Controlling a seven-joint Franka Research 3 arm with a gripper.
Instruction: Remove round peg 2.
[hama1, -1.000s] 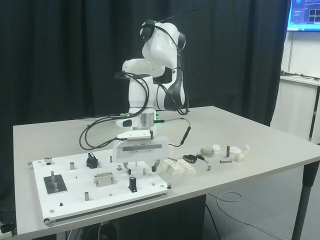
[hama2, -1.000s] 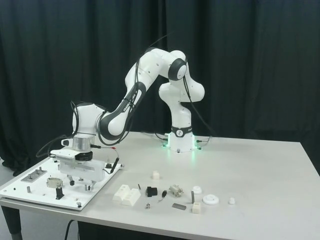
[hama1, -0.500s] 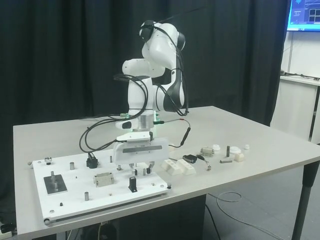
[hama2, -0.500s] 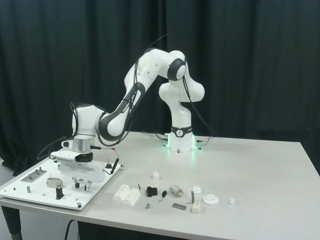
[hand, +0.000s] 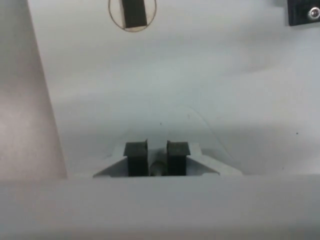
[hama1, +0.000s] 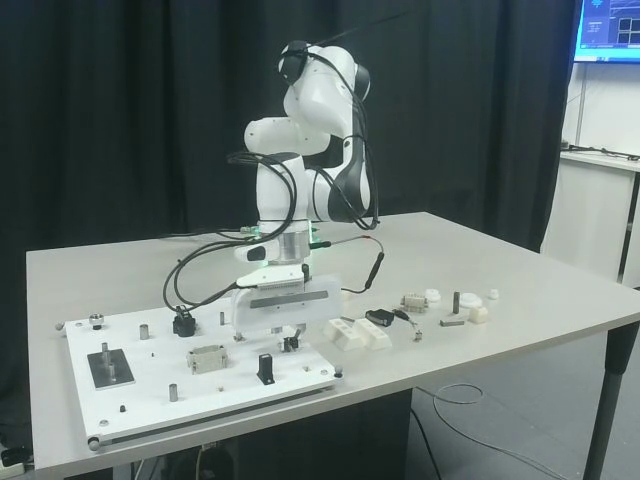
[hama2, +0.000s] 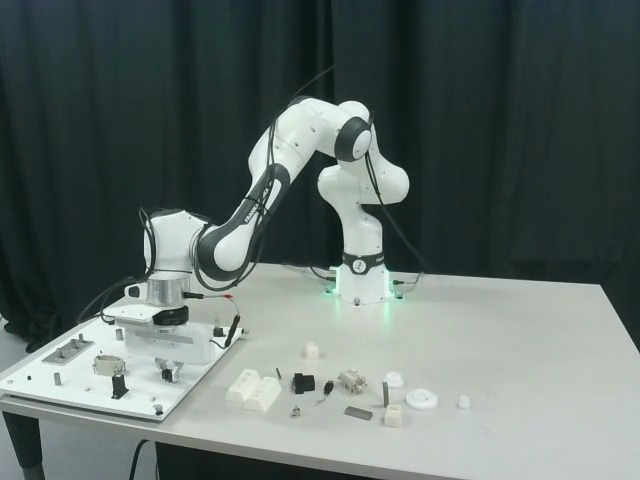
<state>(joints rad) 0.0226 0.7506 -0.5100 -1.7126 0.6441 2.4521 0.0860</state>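
Looking down past the fingertips, we see our tool (hand: 157, 159) with its two black fingers (hand: 135, 158) drawn close and clamped on round peg 2 (hand: 158, 167), a small grey pin between them. From the room, the tool (hama1: 281, 338) hangs above the white board (hama1: 150, 400) on the grey tabletop (hama1: 520, 290), peg lifted off it. A black block (hama1: 266, 367) stands near. White parts (hama2: 254, 389) lie beside the board (hama2: 60, 395).
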